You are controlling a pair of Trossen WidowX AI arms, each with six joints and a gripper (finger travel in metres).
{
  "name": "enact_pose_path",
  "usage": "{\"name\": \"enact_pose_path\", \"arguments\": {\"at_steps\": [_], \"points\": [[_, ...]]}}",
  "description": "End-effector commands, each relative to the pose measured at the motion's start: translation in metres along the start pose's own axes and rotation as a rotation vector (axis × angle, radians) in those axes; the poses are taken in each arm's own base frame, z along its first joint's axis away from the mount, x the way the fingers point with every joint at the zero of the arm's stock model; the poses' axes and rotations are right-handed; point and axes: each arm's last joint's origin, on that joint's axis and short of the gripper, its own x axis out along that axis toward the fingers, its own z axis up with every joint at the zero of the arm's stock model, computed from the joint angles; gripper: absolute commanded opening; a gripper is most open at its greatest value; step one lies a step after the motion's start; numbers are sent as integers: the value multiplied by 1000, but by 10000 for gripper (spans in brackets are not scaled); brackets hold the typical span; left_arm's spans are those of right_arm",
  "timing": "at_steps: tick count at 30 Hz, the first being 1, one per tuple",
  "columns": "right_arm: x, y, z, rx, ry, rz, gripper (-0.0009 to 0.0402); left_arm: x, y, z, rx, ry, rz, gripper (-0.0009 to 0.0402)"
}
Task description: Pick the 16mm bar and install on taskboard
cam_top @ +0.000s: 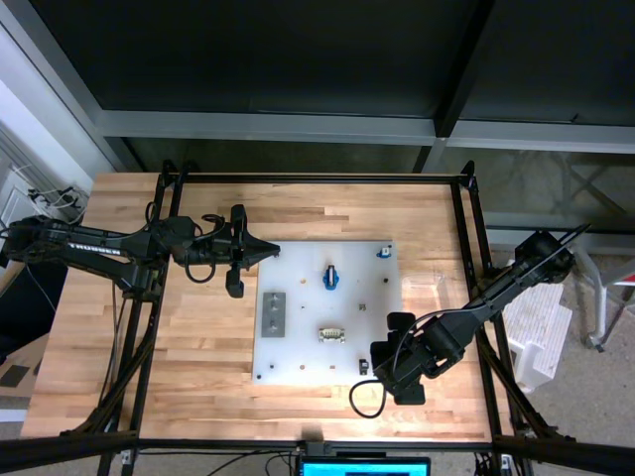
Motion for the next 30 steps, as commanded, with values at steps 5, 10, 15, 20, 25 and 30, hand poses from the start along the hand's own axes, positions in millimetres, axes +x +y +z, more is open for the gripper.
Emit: {"name": "enact_pose_path", "arguments": {"at_steps": [5, 10, 15, 20, 25, 30], "points": [[-2, 0, 0, 0, -4, 4, 185, 0, 0, 0, 0, 0, 0, 0], [-12, -3, -2, 6, -30, 21, 185, 0, 0, 0, 0, 0, 0, 0], [-18, -5, -3, 7, -52, 26, 185, 0, 0, 0, 0, 0, 0, 0], [-19, -5, -3, 7, -52, 27, 185, 0, 0, 0, 0, 0, 0, 0], [-21, -6, -4, 8, -50, 28, 185, 0, 0, 0, 0, 0, 0, 0], [-31, -9, -8, 17, -66, 40, 185, 0, 0, 0, 0, 0, 0, 0]]}}
